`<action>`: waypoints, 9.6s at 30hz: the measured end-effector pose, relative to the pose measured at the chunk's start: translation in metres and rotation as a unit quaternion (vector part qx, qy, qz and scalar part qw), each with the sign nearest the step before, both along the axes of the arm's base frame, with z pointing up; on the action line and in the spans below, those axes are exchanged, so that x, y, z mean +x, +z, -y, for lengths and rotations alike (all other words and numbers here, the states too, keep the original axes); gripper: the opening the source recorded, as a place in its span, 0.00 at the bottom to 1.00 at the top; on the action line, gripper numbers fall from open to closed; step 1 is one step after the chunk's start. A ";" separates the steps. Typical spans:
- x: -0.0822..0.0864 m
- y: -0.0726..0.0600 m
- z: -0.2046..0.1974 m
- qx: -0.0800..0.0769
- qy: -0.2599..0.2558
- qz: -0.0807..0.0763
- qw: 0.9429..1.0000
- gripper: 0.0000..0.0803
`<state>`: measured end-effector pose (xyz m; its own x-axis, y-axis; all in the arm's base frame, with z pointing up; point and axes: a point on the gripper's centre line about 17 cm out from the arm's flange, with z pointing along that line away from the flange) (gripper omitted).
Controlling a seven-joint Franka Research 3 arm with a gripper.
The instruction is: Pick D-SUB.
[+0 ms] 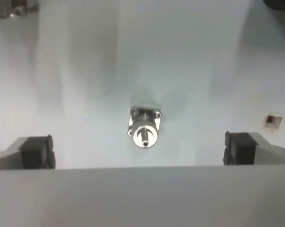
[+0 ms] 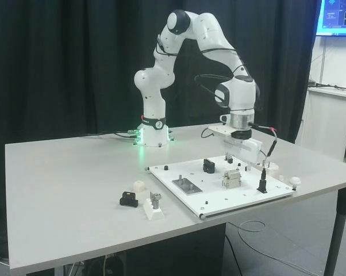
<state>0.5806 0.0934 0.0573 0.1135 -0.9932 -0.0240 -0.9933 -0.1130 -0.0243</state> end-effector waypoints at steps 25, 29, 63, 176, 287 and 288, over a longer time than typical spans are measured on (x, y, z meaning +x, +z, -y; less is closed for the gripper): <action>0.003 0.010 0.004 -0.009 0.007 -0.003 1.000 1.00; 0.003 0.011 0.005 -0.009 0.008 -0.002 1.000 1.00; 0.009 0.016 0.015 -0.026 0.034 0.005 0.999 1.00; -0.028 0.148 0.311 -0.043 0.755 -0.067 0.651 1.00; 0.006 -0.028 0.457 0.001 0.929 -0.020 0.371 1.00; 0.006 -0.028 0.456 0.001 0.929 -0.019 0.371 1.00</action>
